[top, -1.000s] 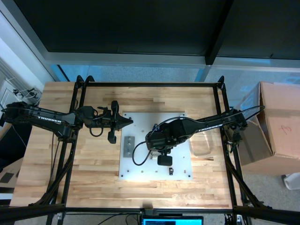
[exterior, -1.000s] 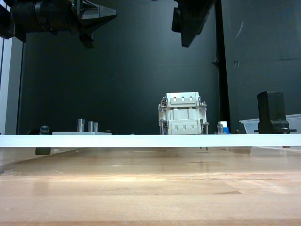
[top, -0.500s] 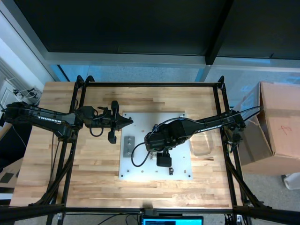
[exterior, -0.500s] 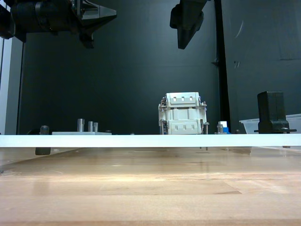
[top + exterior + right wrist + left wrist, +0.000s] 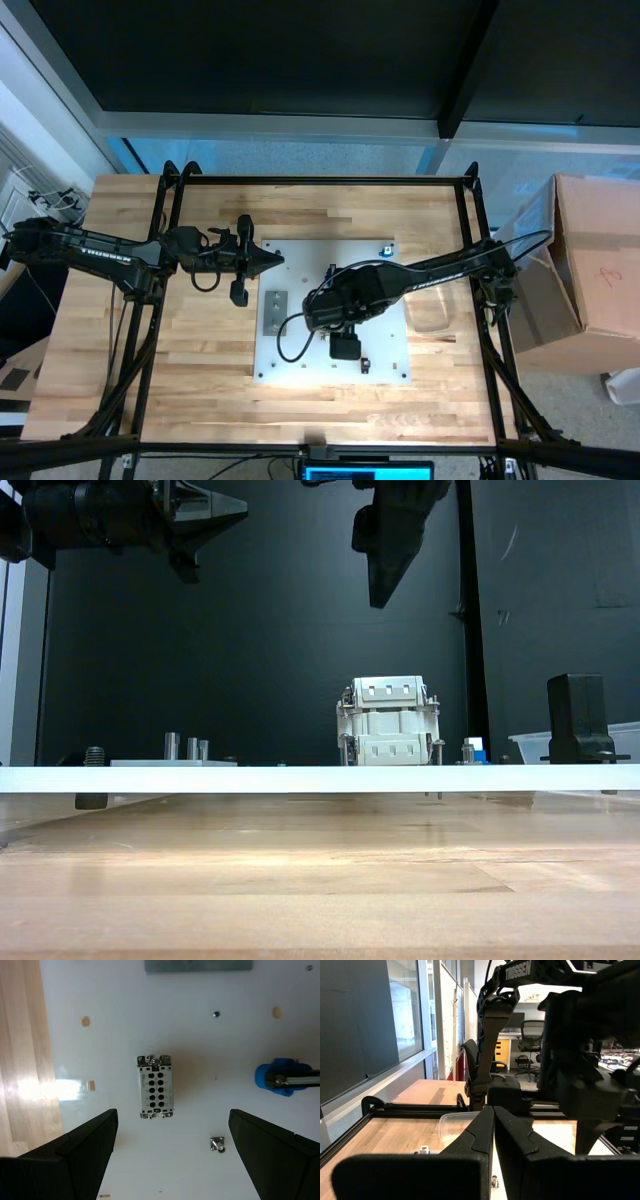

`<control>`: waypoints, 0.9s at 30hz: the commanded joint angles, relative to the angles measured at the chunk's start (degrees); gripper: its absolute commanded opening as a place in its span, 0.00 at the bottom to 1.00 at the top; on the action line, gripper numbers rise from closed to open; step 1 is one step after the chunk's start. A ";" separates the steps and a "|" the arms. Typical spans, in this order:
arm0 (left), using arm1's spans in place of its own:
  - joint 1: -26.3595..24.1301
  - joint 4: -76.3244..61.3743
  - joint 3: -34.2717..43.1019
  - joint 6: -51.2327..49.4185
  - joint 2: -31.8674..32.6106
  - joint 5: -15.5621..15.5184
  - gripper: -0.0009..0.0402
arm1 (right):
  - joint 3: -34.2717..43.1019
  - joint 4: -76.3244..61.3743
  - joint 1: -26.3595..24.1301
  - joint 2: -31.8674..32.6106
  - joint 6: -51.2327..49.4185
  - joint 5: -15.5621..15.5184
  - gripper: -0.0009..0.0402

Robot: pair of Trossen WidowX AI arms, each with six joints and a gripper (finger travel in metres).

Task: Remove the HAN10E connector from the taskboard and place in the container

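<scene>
Right, we look down on the white taskboard [image 5: 300, 262]. The HAN10E connector [image 5: 155, 1087] is in its seat on the board, upright and lying free of both arms.

The right gripper [image 5: 172, 1115] hangs high above the board, straight over the connector and well apart from it. Its jaws are spread wide and hold nothing. From its wrist camera we see the connector down between the two jaws, with its long sides facing them.

The connector's mating face points up at that gripper, and we count two rows of five holes. Its long axis runs parallel to the board's near edge. One short end aims at the grey metal block [image 5: 273, 310] on the board's left half.

Over the board's far left corner, the left gripper [image 5: 493, 1110] hovers just as high. Its jaws are pressed together with nothing between them.

The clear container [image 5: 435, 305] sits just beside the board's right edge.
</scene>
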 commanded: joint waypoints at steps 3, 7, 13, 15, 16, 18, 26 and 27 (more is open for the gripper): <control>0.02 0.02 0.02 0.00 0.00 0.02 0.02 | 0.02 0.52 0.28 3.06 -0.63 -0.02 0.78; 0.00 0.02 0.02 0.00 0.00 0.02 0.02 | 0.02 1.51 0.66 5.31 -1.60 0.00 0.78; 0.00 0.02 0.02 0.00 0.00 0.02 0.02 | -0.35 2.58 0.72 7.63 -2.10 -0.92 0.78; 0.02 0.02 0.02 0.00 0.00 0.02 0.02 | -0.92 3.56 0.72 7.85 -2.19 -1.53 0.78; 0.02 0.02 0.02 0.00 0.00 0.02 0.02 | -1.33 4.09 0.72 7.87 -2.29 -1.51 0.78; 0.02 0.02 0.02 0.00 -0.02 0.02 0.02 | -2.12 4.61 0.72 7.87 -2.32 -1.53 0.77; 0.00 0.02 0.02 0.00 0.00 0.02 0.02 | -5.57 6.69 0.68 7.87 -2.54 -1.55 0.74; 0.02 0.02 0.02 0.00 0.00 0.02 0.02 | -5.92 7.15 0.68 7.87 -2.54 -1.55 0.74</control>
